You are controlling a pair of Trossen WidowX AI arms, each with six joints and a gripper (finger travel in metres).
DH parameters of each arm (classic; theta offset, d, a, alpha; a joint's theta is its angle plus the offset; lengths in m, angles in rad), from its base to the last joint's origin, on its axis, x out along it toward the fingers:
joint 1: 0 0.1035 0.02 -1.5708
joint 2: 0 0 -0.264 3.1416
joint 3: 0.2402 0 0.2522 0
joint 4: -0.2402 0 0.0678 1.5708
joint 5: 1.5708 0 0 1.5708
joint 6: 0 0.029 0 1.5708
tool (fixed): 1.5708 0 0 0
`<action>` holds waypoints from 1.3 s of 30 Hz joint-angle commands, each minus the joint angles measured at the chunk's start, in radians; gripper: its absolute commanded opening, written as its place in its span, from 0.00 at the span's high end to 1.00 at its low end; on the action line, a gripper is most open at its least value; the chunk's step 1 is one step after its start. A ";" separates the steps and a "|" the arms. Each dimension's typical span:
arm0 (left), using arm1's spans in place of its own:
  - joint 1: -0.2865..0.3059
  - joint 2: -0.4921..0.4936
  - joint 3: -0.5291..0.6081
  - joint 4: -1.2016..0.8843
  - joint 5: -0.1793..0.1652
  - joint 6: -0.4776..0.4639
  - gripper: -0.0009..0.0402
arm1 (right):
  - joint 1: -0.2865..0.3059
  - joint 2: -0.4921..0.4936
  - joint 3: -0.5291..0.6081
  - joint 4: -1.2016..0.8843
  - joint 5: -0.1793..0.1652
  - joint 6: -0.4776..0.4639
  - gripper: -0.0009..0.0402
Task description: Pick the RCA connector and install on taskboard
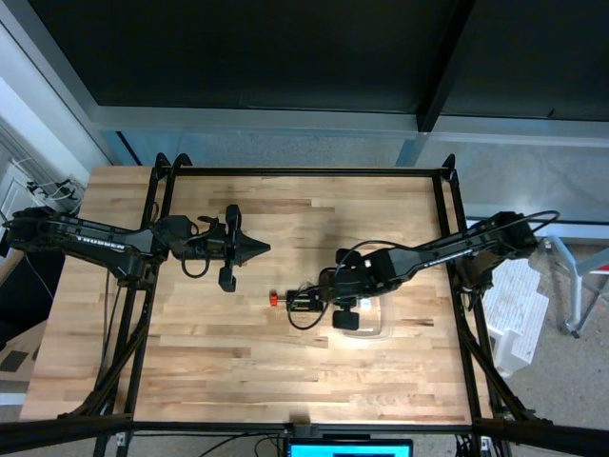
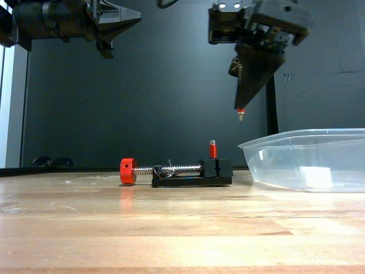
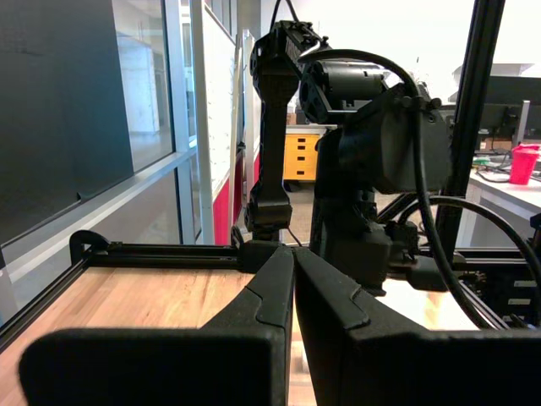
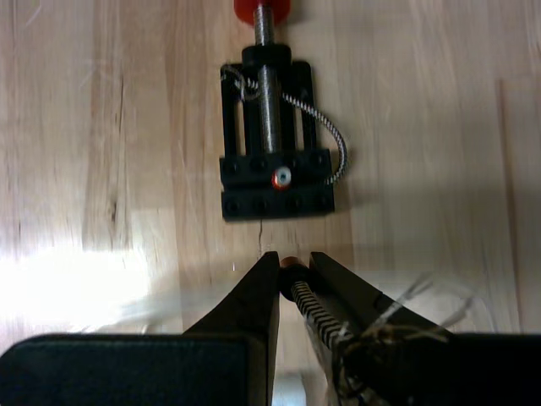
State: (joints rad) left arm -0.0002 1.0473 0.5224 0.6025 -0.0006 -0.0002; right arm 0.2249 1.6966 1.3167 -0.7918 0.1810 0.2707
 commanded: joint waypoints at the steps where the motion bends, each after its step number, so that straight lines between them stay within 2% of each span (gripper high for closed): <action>1: 0.000 0.000 0.000 0.000 0.000 0.000 0.98 | -0.007 0.034 0.032 0.001 0.002 0.000 0.97; 17: 0.000 0.000 0.000 0.000 0.000 0.000 0.98 | -0.031 0.138 0.107 0.027 0.002 0.001 0.97; 39: 0.000 0.000 0.000 0.000 0.000 0.000 0.98 | -0.031 0.146 0.089 0.046 0.002 0.004 0.97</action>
